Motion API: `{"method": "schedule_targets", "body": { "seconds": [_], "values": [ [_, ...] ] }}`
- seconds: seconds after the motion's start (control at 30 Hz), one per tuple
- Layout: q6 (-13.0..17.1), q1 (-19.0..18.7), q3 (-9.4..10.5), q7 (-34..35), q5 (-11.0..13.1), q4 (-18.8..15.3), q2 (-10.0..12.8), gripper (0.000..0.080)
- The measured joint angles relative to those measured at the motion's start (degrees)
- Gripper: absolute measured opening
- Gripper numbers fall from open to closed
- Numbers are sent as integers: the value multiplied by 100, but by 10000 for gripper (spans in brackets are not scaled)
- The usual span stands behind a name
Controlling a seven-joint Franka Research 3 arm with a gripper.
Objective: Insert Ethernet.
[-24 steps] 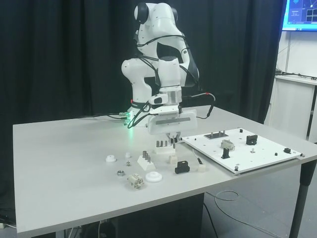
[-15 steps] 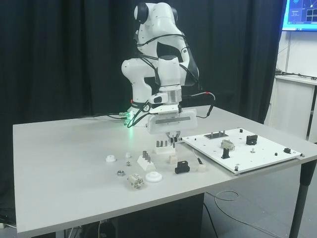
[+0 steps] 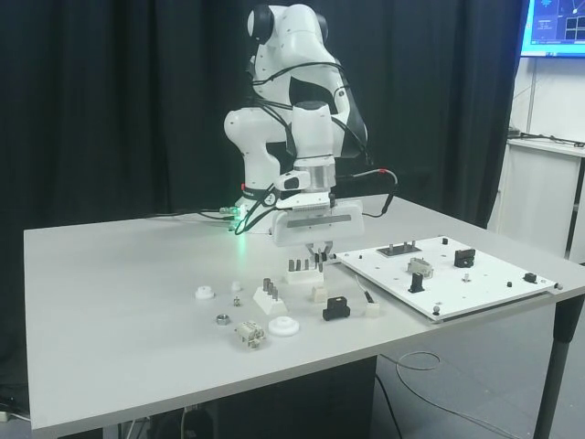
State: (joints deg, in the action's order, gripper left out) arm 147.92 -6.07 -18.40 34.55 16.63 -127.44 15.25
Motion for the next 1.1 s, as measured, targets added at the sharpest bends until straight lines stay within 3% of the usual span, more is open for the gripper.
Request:
{"method": "schedule_targets", "body": {
  "seconds": [1.1],
  "values": [
    [-1,-95,12,-11,-67,101,0,73]
  ]
}}
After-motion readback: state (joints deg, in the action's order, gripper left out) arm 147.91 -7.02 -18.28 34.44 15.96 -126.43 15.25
